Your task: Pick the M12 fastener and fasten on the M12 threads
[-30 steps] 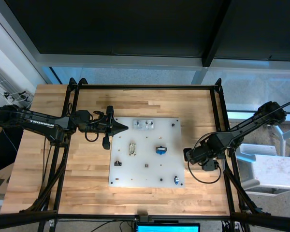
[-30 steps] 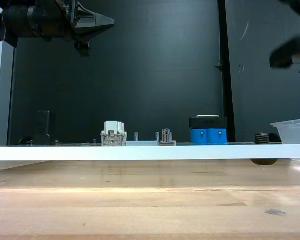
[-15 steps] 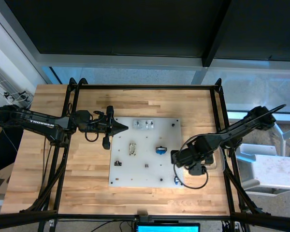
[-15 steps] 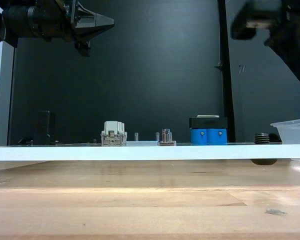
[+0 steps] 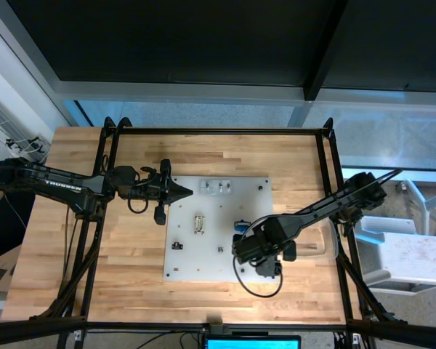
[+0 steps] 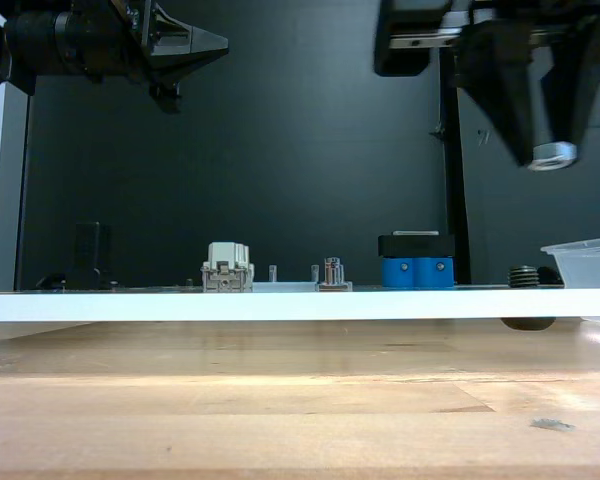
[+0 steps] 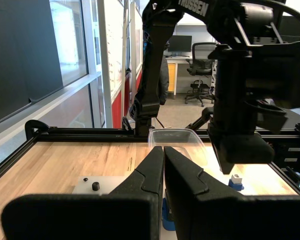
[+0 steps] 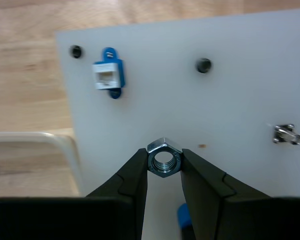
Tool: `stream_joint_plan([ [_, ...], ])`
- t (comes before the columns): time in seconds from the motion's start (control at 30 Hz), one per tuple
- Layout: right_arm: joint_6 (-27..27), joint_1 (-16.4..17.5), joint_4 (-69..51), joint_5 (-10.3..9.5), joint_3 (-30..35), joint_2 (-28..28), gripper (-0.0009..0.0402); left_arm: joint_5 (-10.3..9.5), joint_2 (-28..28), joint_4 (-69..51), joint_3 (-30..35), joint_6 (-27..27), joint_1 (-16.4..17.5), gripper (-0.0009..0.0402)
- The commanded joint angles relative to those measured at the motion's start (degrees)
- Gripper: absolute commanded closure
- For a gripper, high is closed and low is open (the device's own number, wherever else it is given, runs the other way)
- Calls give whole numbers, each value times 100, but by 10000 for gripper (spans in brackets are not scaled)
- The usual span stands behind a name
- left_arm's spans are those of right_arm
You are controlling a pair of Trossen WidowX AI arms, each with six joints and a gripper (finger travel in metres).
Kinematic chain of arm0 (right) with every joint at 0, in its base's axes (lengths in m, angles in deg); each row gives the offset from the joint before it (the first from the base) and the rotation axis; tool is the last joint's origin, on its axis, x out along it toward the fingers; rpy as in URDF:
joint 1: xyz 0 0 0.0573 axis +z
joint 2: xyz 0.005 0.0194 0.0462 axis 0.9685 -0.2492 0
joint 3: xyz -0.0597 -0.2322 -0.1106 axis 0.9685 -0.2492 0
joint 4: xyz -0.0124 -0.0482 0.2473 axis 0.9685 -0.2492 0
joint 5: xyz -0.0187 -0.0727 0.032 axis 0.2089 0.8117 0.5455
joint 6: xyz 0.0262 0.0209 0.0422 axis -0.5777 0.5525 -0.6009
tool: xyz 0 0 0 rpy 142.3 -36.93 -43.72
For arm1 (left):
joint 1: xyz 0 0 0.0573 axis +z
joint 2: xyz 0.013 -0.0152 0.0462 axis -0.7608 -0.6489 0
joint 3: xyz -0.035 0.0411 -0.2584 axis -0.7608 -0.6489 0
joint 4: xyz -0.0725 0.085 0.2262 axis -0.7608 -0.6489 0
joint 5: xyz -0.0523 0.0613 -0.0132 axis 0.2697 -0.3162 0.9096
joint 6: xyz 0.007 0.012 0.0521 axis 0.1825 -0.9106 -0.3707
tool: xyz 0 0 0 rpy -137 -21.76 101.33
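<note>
My right gripper (image 8: 164, 159) is shut on the M12 fastener (image 8: 164, 163), a small silver hex nut pinched between both fingertips. It hangs over the near right part of the white board (image 5: 203, 265). In the low view the nut (image 6: 552, 155) hangs well above the board, slightly right of the bare black ribbed stud (image 6: 523, 276). The right wrist view shows the stud (image 8: 203, 65) as a dark dot apart from the nut. In the high view the right gripper (image 5: 251, 251) covers that area. My left gripper (image 5: 187, 191) is shut and empty, held high over the board's far left edge.
A clear tray (image 5: 325, 243) sits just right of the board. A blue and white fitting (image 8: 108, 73) stands near the board's near right corner. Twin blue fittings (image 6: 417, 270), a silver post (image 6: 332, 273) and a grey connector (image 6: 227, 267) stand mid-board.
The right arm has swung left from beside the clear tray to over the board's near right part, carrying the nut. The left arm has not moved.
</note>
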Motion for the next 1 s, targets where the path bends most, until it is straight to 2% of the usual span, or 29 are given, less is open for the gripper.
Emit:
stream_joint_plan([
  [0.03,-133,44,-37,7,249,-262,354,2,-2,2,0,0,2,393],
  [0.5,-275,251,-66,-52,1128,-1132,354,2,-2,2,0,0,2,393],
  [1.0,-313,313,157,-39,1215,-1495,354,2,-2,0,0,0,0,393],
])
